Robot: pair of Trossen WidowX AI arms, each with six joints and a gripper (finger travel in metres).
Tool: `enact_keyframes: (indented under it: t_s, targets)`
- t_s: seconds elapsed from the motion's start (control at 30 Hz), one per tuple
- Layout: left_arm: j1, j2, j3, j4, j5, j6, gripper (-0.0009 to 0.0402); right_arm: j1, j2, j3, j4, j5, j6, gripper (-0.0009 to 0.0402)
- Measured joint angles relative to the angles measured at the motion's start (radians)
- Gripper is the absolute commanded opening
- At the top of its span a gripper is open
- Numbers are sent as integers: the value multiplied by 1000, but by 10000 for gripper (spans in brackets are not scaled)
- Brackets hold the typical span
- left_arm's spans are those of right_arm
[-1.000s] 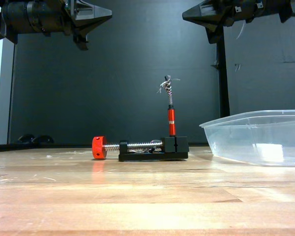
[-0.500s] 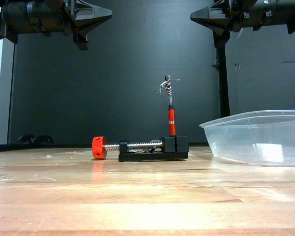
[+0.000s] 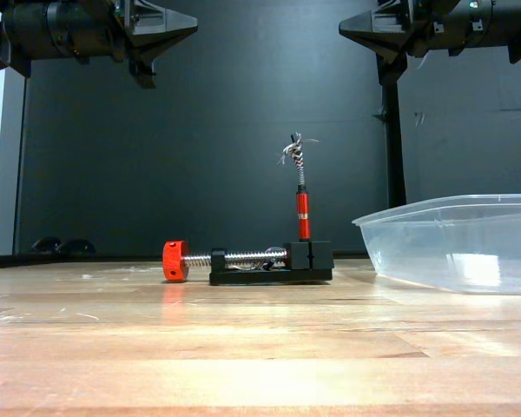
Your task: Pick the rca connector and install on the hub
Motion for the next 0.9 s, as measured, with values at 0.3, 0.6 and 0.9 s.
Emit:
enact_keyframes:
  t_s: [0.3,0.6,0.9]
  targets:
    - [0,0,0,0,0,0,0,0,0,0,-21,1,-2,0]
    - [0,0,0,0,0,0,0,0,0,0,-23,1,-3,0]
    - [0,0,0,0,0,0,0,0,0,0,-23,1,-2,0]
